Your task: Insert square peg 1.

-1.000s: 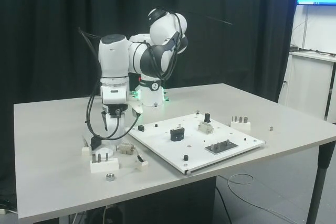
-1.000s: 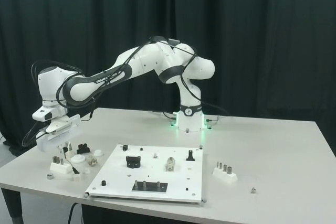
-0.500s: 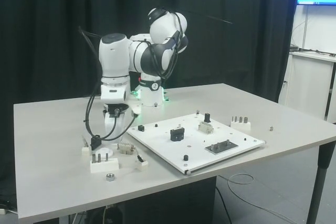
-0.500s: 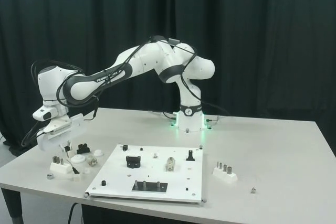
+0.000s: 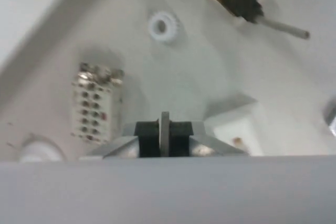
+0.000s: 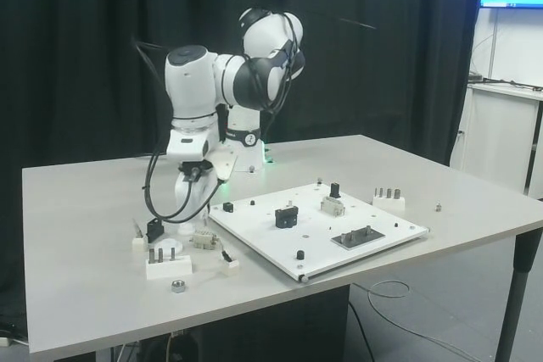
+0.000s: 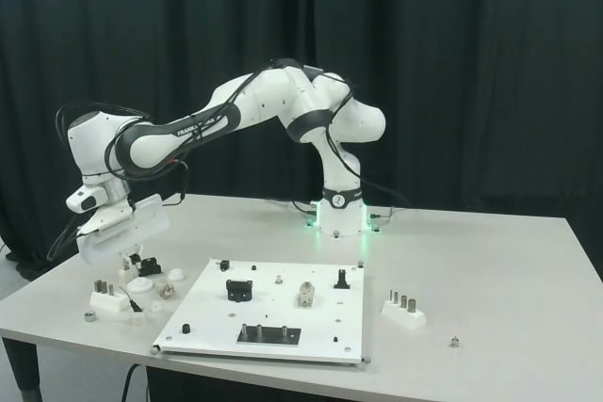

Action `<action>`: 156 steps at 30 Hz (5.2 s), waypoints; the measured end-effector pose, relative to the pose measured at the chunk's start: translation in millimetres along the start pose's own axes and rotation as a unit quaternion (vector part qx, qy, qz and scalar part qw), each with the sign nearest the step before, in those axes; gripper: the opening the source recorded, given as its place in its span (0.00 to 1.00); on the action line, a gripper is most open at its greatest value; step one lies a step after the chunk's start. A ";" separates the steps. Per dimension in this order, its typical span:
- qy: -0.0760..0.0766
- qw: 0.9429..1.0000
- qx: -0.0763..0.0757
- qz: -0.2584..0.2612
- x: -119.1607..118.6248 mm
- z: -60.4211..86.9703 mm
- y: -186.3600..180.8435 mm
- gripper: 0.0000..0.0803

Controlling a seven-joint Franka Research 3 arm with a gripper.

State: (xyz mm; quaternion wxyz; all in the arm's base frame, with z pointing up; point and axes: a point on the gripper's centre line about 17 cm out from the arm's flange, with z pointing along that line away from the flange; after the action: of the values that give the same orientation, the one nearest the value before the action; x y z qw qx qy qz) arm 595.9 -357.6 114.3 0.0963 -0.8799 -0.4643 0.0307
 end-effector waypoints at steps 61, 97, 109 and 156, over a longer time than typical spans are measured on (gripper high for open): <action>0.053 0.983 -0.012 0.177 90.3 39.5 -213.0 0.04; 0.043 0.929 -0.008 0.367 119.4 70.7 -280.3 0.04; 0.030 0.929 0.001 0.368 114.6 83.6 -293.7 0.04; 0.067 0.911 -0.002 0.407 137.5 98.2 -291.5 0.04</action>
State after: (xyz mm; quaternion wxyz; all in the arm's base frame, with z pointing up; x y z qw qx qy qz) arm 423.3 -70.2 80.6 0.1046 -0.9928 -0.0582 0.0068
